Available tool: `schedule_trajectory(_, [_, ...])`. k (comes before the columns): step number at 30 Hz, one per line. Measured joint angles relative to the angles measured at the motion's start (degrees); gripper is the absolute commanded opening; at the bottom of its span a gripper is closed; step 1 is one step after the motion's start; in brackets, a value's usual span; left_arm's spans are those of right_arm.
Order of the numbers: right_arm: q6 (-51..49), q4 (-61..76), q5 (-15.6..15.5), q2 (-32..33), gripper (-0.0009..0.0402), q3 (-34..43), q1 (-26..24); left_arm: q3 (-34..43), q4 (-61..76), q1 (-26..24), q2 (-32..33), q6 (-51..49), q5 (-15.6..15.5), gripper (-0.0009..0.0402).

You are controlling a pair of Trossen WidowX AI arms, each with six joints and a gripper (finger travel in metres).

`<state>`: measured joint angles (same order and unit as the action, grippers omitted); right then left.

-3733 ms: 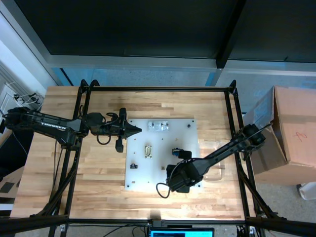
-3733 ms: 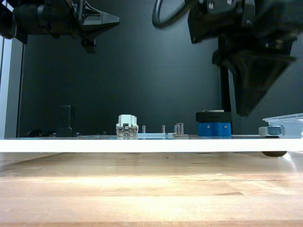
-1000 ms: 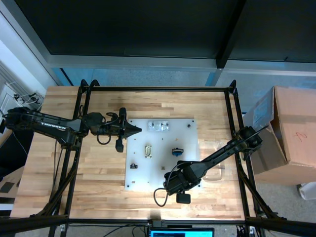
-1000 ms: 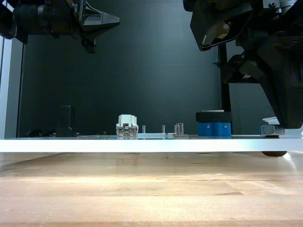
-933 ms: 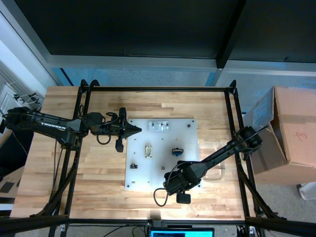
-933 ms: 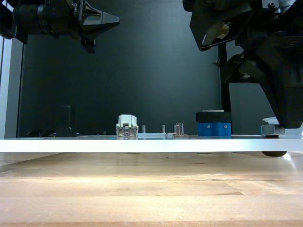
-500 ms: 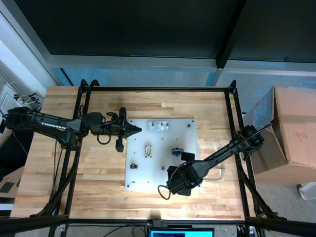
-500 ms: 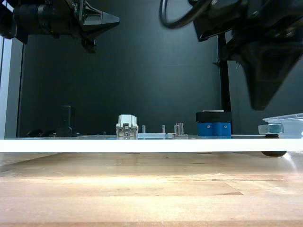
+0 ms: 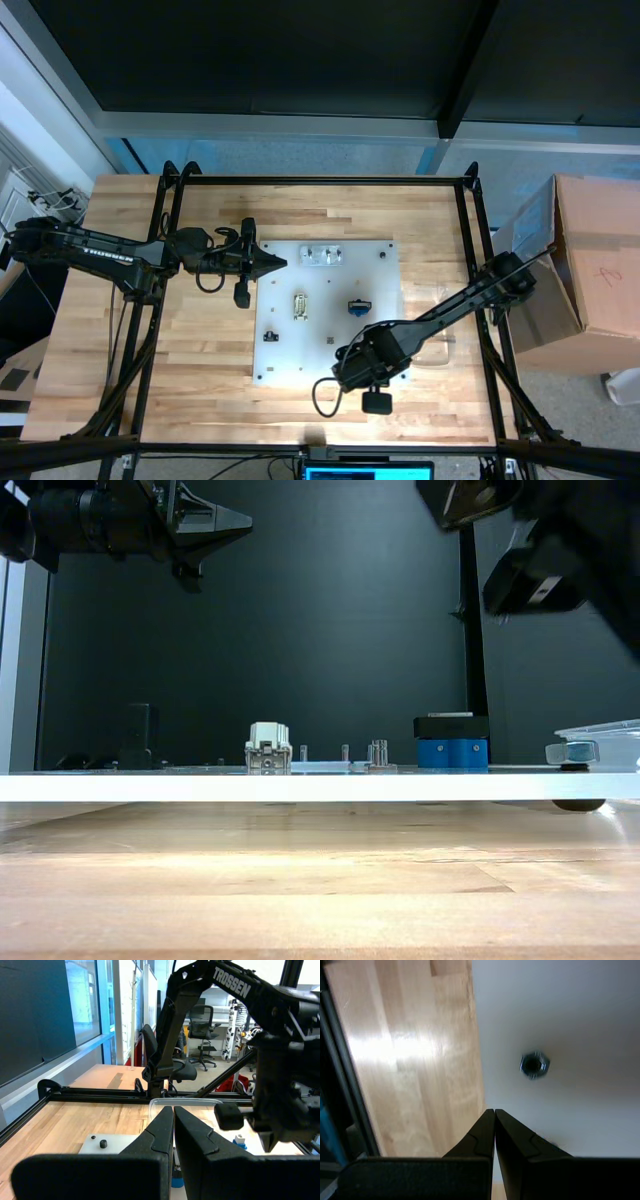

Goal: Unfasten the M12 nut and place it in the container

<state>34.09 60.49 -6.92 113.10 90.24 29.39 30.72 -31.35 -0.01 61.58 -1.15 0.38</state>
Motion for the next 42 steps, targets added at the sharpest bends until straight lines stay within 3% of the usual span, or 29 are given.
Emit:
schedule_trajectory(14, [-2.9,-1.9,1.9,3.7,0.0,-0.2,-0.2,0.0,0.0,0.0,0.0,0.0,0.0,0.0])
schedule_trajectory(17, [-3.0,-0.2,7.9,3.7,0.0,-0.2,-0.3,0.0,0.0,0.0,0.0,0.0,0.0,0.0])
schedule_trajectory(19, [-1.0,2.3,17.0,3.5,0.0,-0.2,-0.1,0.0,0.0,0.0,0.0,0.0,0.0,0.0])
schedule_trajectory(20, [-0.1,2.8,19.9,3.2,0.0,-0.2,-0.1,0.0,0.0,0.0,0.0,0.0,0.0,0.0])
schedule_trajectory(23, [0.4,4.1,21.8,2.0,0.0,-0.2,-0.5,0.0,0.0,0.0,0.0,0.0,0.0,0.0])
schedule_trajectory(26, [1.4,4.0,20.2,1.7,0.0,-0.2,-0.2,0.0,0.0,0.0,0.0,0.0,0.0,0.0])
schedule_trajectory(29, [1.6,3.9,15.8,1.5,0.0,-0.2,-0.2,0.0,0.0,0.0,0.0,0.0,0.0,0.0])
schedule_trajectory(36, [1.5,0.6,0.7,0.5,0.0,-0.2,-0.3,0.0,0.0,0.0,0.0,0.0,0.0,0.0])
schedule_trajectory(38, [0.7,-0.7,-2.2,0.4,0.0,-0.2,-0.3,0.0,0.0,0.0,0.0,0.0,0.0,0.0])
schedule_trajectory(42, [-0.7,-1.6,-1.8,1.4,0.0,-0.2,-0.4,0.0,0.0,0.0,0.0,0.0,0.0,0.0])
